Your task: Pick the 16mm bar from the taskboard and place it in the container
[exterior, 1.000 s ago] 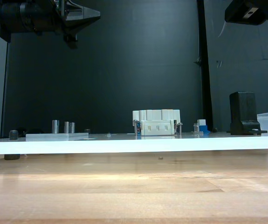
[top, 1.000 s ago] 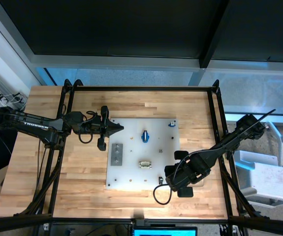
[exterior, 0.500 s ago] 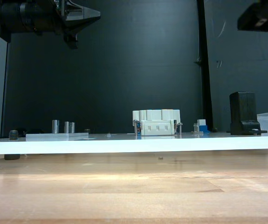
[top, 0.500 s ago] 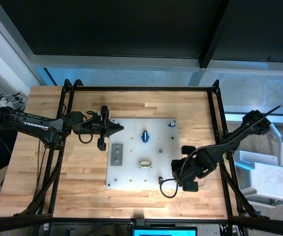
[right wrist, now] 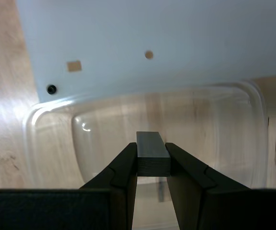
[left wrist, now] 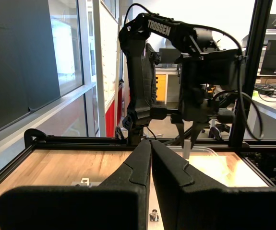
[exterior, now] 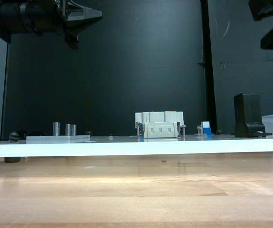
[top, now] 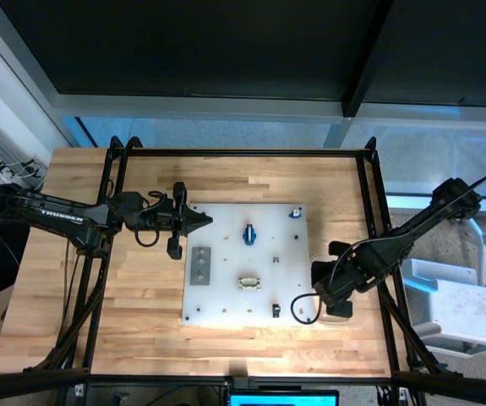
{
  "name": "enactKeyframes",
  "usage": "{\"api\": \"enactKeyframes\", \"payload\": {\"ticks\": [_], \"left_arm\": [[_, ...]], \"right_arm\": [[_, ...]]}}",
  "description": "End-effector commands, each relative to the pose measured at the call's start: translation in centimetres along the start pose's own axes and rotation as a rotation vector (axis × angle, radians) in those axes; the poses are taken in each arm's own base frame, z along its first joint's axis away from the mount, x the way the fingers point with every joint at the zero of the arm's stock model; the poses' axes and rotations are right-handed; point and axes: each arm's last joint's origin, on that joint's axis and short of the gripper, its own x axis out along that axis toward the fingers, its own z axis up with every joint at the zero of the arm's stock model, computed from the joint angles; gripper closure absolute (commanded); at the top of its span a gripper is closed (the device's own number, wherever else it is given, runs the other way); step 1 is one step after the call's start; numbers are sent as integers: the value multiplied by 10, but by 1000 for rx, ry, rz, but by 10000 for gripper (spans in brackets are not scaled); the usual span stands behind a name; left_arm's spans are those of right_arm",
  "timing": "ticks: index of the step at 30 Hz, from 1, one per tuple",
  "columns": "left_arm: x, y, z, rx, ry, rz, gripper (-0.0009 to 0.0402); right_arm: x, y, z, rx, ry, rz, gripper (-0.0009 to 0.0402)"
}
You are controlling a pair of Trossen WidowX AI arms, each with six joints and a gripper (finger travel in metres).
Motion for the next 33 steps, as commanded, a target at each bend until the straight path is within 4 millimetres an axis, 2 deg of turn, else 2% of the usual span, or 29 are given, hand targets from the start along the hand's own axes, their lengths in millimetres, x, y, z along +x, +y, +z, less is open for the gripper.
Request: {"api": "enactKeyframes", "payload": {"ticks": [1, 11, 19, 33], "left_arm": [[0, 0, 0, 0, 0, 0, 393], [0, 0, 0, 0, 0, 0, 393], [0, 0, 0, 0, 0, 0, 393], [0, 0, 0, 0, 0, 0, 393]], "right_arm": [[5, -6, -8, 23, 6, -5, 391], [23, -18, -25, 43, 17, -11, 391], [34, -18, -27, 44, 2, 4, 391], [39, -19, -29, 42, 14, 1, 390]]}}
